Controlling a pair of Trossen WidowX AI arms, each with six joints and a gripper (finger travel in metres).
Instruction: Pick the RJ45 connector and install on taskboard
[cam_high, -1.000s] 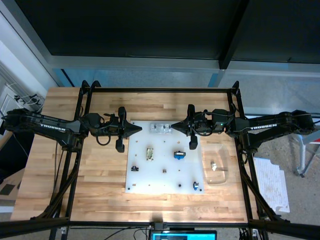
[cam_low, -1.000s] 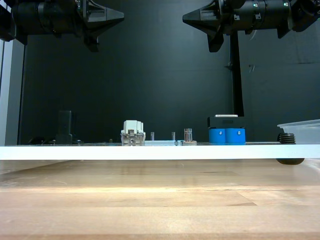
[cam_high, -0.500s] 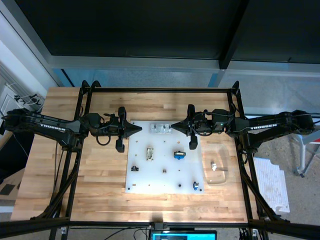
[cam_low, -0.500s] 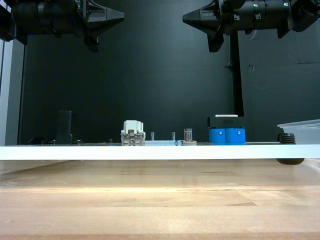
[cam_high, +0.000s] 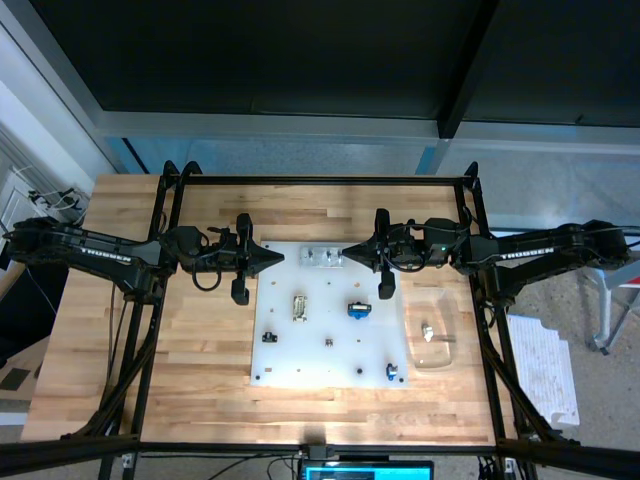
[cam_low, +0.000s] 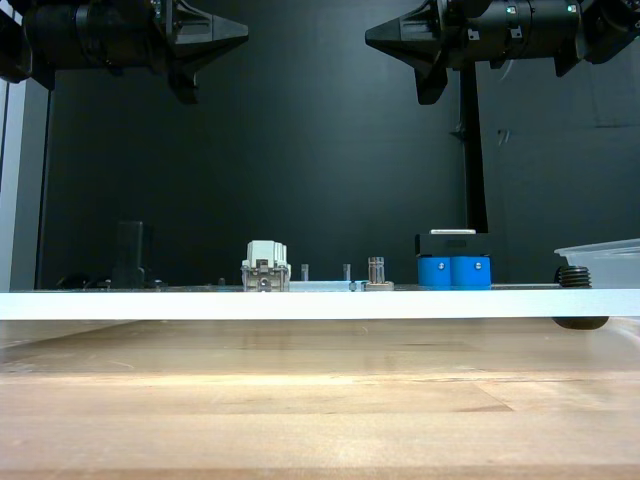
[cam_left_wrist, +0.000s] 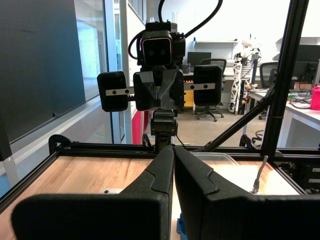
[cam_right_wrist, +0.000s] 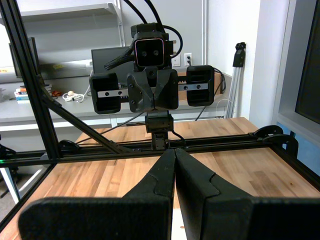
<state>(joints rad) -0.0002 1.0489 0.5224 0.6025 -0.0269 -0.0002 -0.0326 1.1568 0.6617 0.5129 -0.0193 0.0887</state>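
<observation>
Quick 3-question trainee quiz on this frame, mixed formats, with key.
1. True or false: the right gripper, high above the board's far edge, holds an object.
2. The left gripper is: A) resting on the board B) high above the board's far left part C) pushed under the board.
3. Fill in: both grippers' fingers are ____.
Key: 1 false; 2 B; 3 shut.

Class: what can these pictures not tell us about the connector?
High view: jack too small to tell if filled.
High view: white block in clear tray too small; connector there or not, cannot tell.
Low view: tray cut off at the edge.
Both shut above the board: left gripper, right gripper.
</observation>
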